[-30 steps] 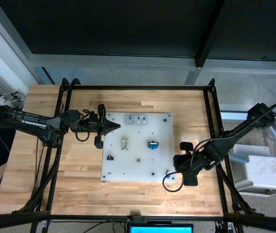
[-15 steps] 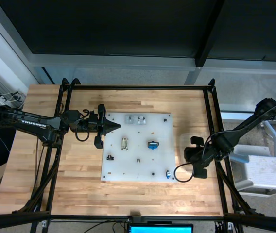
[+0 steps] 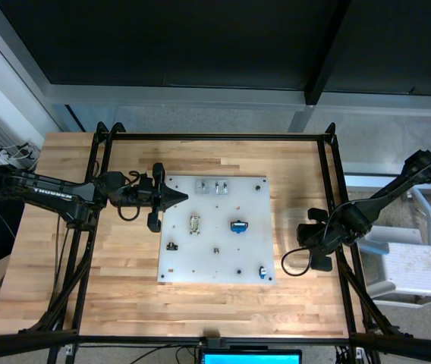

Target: Remove the rj45 connector and place it in the container

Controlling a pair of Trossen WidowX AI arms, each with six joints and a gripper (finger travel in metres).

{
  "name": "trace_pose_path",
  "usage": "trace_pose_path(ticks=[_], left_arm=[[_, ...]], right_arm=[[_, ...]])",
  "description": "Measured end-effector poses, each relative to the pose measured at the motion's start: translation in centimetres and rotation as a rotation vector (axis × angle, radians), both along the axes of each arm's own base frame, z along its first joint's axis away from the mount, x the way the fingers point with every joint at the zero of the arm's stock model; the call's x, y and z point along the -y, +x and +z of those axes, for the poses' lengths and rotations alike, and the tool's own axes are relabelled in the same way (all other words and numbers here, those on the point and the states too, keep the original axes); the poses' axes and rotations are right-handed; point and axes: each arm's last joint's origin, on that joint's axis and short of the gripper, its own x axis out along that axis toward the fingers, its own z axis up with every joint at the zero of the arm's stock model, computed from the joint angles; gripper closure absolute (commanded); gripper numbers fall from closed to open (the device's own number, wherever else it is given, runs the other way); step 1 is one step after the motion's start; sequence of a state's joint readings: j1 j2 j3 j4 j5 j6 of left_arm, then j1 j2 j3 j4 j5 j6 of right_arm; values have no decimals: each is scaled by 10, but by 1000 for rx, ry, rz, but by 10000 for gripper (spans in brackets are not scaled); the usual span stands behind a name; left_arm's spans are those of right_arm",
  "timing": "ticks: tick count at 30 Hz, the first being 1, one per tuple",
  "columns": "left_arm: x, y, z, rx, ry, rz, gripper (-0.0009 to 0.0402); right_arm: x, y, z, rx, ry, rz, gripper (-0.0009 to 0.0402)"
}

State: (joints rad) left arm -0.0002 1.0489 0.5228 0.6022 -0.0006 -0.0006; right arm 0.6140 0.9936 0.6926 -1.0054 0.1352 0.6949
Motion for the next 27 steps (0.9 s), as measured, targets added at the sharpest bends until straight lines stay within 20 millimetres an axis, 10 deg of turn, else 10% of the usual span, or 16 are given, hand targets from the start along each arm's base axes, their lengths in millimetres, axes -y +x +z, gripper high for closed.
trace_pose_path(ticks=[27], left_arm=[[0, 0, 0, 0, 0, 0, 392]], right_arm=[[3, -4, -5, -43, -30, -10, 259]])
